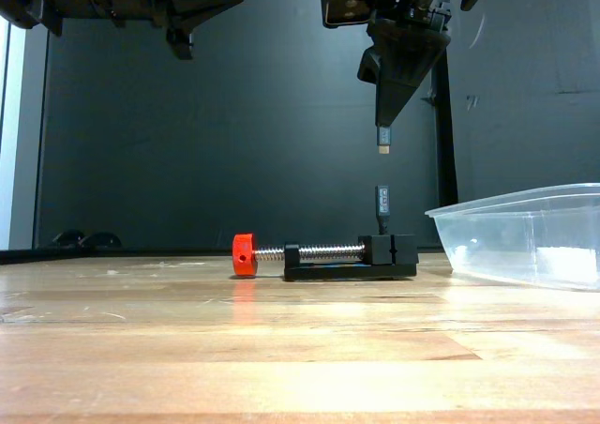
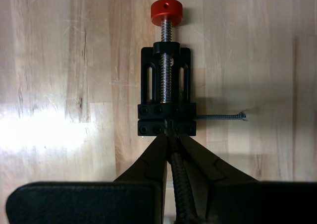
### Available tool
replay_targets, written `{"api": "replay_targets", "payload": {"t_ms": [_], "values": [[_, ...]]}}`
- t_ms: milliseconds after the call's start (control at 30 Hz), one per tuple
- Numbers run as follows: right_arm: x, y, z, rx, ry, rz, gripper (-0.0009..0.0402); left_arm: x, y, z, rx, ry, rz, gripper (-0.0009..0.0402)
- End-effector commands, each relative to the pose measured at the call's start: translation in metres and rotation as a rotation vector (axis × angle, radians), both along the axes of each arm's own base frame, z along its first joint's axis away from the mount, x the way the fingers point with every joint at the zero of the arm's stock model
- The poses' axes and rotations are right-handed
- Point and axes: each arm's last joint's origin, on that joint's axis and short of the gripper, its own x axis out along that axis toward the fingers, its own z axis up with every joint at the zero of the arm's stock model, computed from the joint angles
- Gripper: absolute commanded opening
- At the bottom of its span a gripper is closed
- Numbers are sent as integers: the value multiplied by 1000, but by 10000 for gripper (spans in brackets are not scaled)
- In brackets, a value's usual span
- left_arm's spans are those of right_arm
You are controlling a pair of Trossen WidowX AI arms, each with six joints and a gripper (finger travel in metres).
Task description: Pick the usb-c connector and install on the hub
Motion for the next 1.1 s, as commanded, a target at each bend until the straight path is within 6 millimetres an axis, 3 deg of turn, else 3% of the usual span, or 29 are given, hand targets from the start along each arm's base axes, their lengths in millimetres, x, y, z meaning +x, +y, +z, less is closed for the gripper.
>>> {"api": "replay_targets", "payload": {"t_ms": [33, 1100], "values": [[0, 0, -1, -4, 4, 10, 0, 0, 0, 0, 0, 0, 0, 0], [9, -2, -22, -16, 27, -2, 0, 0, 0, 0, 0, -1, 0, 0]]}}
